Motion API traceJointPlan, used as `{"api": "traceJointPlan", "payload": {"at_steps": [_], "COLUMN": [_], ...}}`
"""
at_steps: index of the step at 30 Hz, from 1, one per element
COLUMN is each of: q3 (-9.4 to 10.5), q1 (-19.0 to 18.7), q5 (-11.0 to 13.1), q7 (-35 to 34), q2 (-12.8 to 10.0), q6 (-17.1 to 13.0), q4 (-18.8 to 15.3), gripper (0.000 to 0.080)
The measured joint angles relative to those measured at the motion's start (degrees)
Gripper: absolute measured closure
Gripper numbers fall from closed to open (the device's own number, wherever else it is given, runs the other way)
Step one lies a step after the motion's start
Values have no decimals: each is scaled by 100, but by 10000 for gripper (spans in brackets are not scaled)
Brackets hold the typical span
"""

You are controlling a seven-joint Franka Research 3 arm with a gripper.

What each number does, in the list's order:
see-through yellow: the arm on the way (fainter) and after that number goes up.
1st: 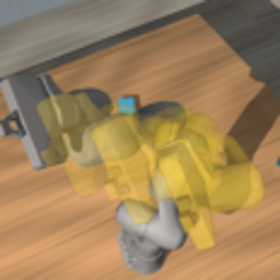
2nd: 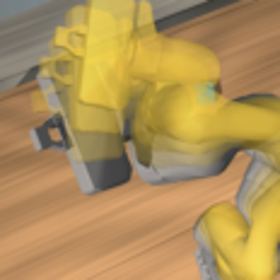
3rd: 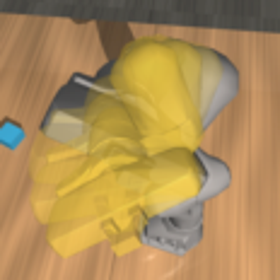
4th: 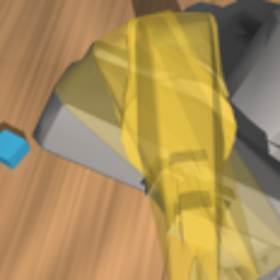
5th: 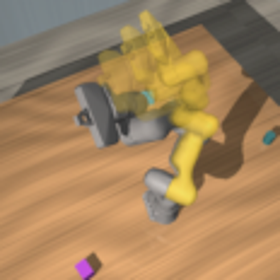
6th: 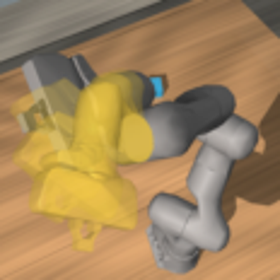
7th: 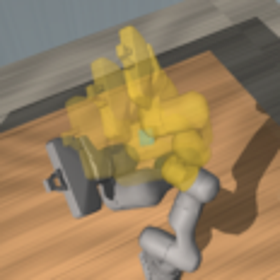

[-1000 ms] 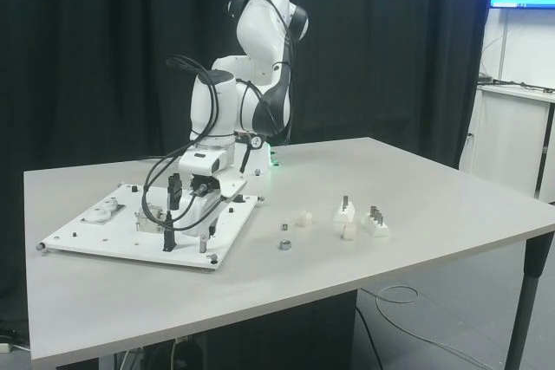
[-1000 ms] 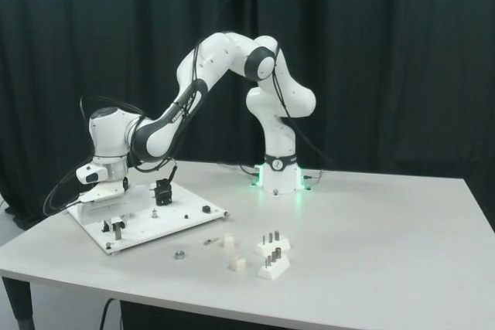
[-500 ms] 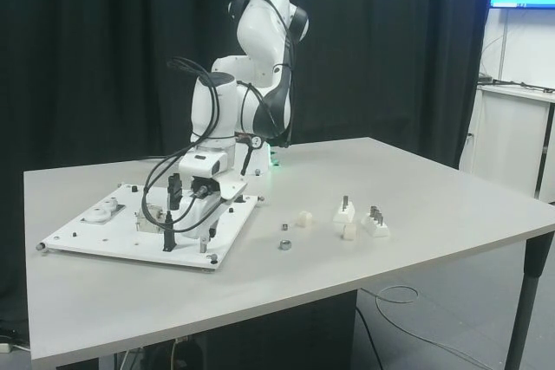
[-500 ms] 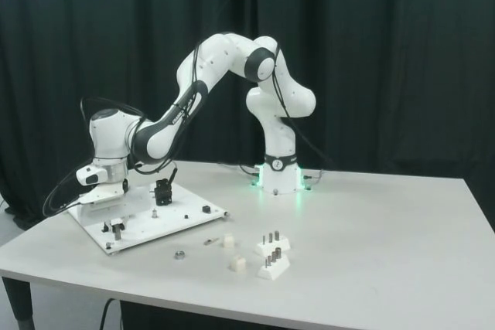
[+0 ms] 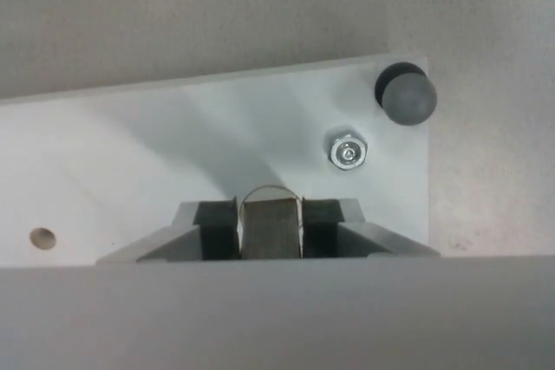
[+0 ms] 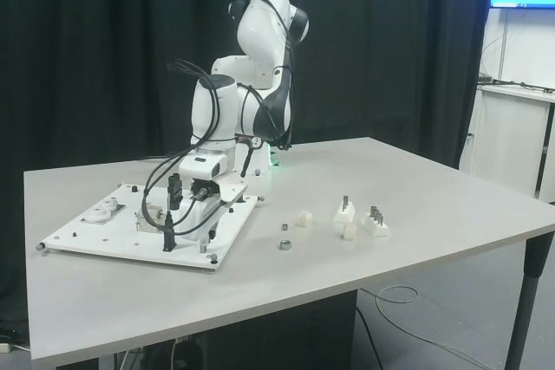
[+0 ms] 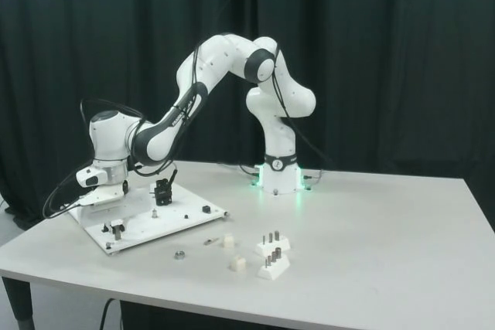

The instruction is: Insert square peg 4.

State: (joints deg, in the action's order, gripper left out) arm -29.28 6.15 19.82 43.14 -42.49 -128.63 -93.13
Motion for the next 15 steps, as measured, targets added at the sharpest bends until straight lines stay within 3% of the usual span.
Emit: {"api": "traceJointPlan", "payload": {"at_steps": [5, 7, 8, 12, 13, 15], "q3": [-12, -20, -24, -47, -54, -67], "q1": [2, 2, 2, 1, 1, 1], "q5": [-2, -10, -16, -32, -34, -39], "q7": [-92, -168, -196, -232, -246, -283], "q2": [0, 0, 1, 6, 7, 10], "q6": [0, 4, 9, 79, 109, 178], "q4": [24, 45, 59, 152, 184, 246], "gripper": [649, 601, 293, 293, 78, 78]}}
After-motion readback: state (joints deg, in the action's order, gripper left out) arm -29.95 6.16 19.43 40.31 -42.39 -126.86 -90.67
